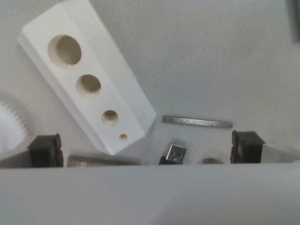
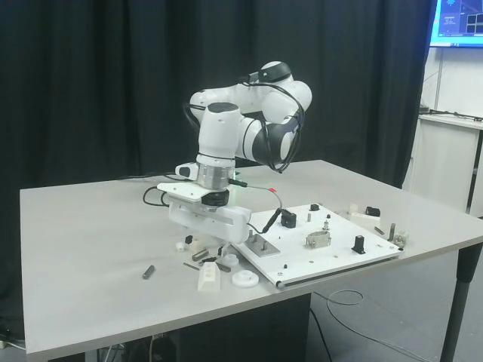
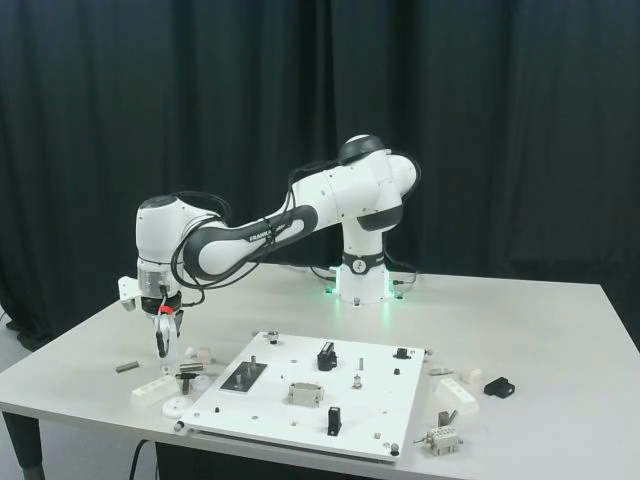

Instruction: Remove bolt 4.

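White block: holed block w/ four holes running large to small, lying flat on the grey table; all four holes are showing empty, so no bolt is sitting in it.
Jaws: gripper is standing wide open, black pads far apart, nothing held btwn them.
Bolt 4: can't tell for sure which item it is. Best guess is the slim grey pin lying flat just ahead of the open gap, nearer one pad than the other.
Long axis: pin is lying roughly parallel to the line joining the pads, so a wrist turn is prob needed before closing across it.
Nearer pieces: a second grey bar is lying just in front of the gap beside one pad; the block's narrow end is pointing into the gap btwn pads.
In the way: a small black plug w/ metal mouth is sitting right at the gap, btwn jaws and pin; a round bit by the other pad.
Off to one side: white toothed gear, outside the pad on the block's side.
Arm: reaching low over loose parts beside the white board in the second room view.
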Controlling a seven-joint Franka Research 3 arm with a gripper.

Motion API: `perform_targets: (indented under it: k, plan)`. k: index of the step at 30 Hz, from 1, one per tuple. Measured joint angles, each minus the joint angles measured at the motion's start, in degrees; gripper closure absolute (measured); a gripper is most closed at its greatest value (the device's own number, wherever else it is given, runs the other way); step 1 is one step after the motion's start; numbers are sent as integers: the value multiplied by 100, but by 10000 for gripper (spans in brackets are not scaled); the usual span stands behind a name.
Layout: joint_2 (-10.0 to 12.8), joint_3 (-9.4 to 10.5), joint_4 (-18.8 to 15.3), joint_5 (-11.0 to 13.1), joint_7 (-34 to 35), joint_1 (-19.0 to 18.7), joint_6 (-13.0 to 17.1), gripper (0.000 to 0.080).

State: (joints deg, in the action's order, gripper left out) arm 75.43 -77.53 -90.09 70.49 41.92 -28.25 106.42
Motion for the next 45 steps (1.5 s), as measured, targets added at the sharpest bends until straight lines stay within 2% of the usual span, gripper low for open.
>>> perform_targets:
  k: [14, 30, 45]
  plan:
    - [-37, -40, 19, 88, 0, -2, 15, 3]
    - [-81, -316, 20, 90, -214, -72, -278, 3]
    - [-82, -420, 19, 90, -282, -74, -360, 3]
